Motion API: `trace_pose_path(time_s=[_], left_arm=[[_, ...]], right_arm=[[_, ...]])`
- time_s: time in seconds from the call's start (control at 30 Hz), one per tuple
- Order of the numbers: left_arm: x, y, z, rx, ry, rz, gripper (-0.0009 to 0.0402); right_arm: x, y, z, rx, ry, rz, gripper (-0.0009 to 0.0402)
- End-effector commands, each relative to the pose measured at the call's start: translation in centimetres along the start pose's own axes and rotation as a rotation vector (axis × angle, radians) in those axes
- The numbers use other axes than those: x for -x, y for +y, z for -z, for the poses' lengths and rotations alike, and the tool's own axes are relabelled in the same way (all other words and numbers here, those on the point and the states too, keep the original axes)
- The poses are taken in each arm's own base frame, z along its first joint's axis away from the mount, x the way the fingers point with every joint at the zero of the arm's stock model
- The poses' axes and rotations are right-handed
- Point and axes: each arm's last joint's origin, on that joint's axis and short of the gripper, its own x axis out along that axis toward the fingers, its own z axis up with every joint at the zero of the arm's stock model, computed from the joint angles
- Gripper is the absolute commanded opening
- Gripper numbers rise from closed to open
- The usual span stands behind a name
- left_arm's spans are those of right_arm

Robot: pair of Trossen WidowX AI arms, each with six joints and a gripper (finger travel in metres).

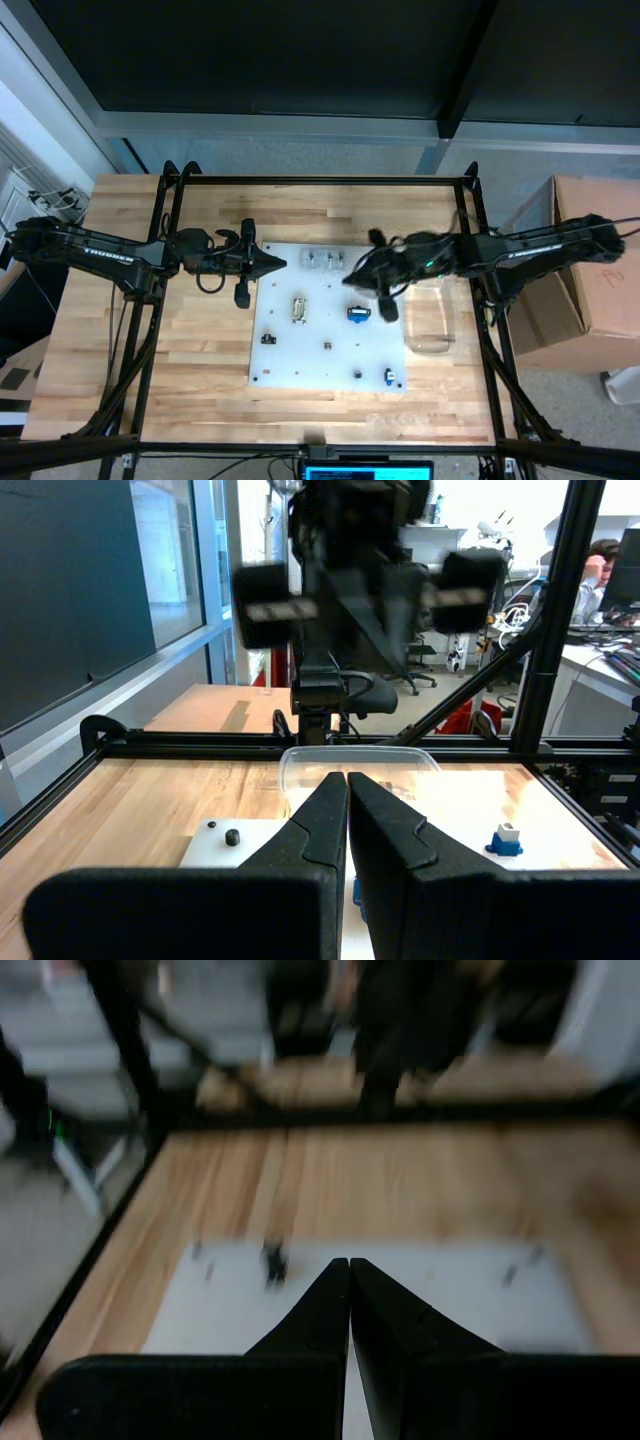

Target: Pick the M12 nut and place it on its threads and fasten

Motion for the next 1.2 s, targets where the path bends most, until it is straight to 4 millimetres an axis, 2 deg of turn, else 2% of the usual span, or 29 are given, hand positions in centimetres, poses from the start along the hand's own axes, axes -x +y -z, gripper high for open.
trace_pose_path(time_s=[0.03, 0.2, 0.37, 1.2], left_arm=[[0.0, 0.0, 0.0, 0.0, 0.0, 0.0, 0.0], [0.0, 0.0, 0.0, 0.0, 0.0, 0.0, 0.0], [0.0, 0.0, 0.0, 0.0, 0.0, 0.0, 0.0], [0.0, 0.0, 0.0, 0.0, 0.0, 0.0, 0.0]], right_arm=[[1.8, -1.0, 0.6, -0.004, -0.154, 0.02, 0.0], [3.8, -1.3, 2.6, 0.01, -0.234, 0.022, 0.0], [4.5, -1.4, 3.7, 0.007, -0.228, 0.022, 0.0], [4.6, -1.4, 3.6, 0.033, -0.255, 0.036, 0.0]])
